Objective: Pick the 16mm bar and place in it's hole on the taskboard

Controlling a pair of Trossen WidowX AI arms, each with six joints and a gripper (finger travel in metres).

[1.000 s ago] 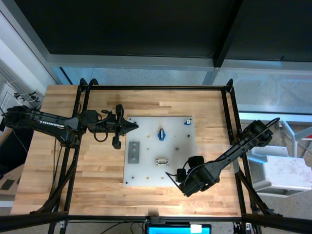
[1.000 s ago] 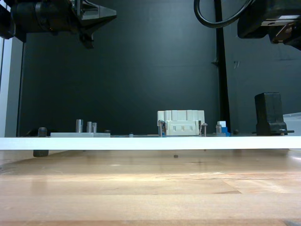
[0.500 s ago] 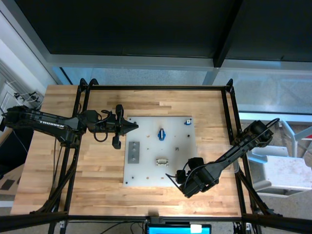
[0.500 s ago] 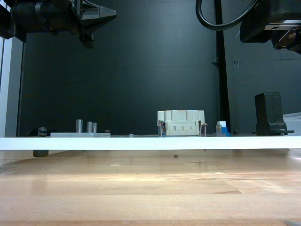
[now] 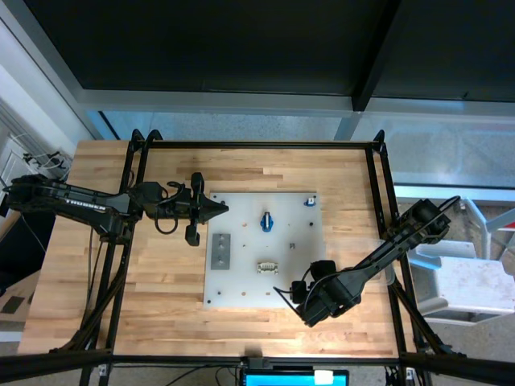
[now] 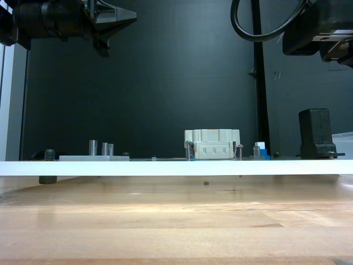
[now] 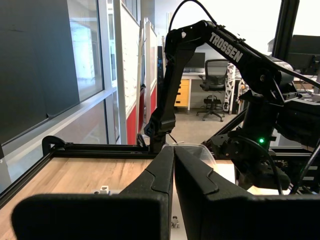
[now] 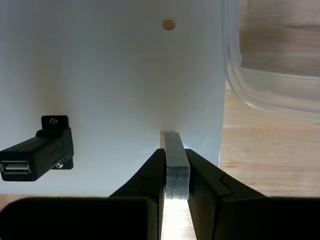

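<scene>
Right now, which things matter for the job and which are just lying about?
Job: board; bar, held by right gripper over its near right corner; left gripper, shut, over its left edge.
Lying about: USB socket, white connector, clear tub.

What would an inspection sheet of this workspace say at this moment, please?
Surface: wooden table carrying the white taskboard.
Job's things: 16mm bar held in the right gripper, above the taskboard's near right corner, clear of any seat.
Clutter: USB socket block, white connector, blue part, grey block, clear container.
Grippers: left gripper fingers shut, empty, raised over the taskboard's far left edge; right gripper shut on the bar.
Cables: black loop by the right arm.
Surroundings: black frame; office behind.
</scene>
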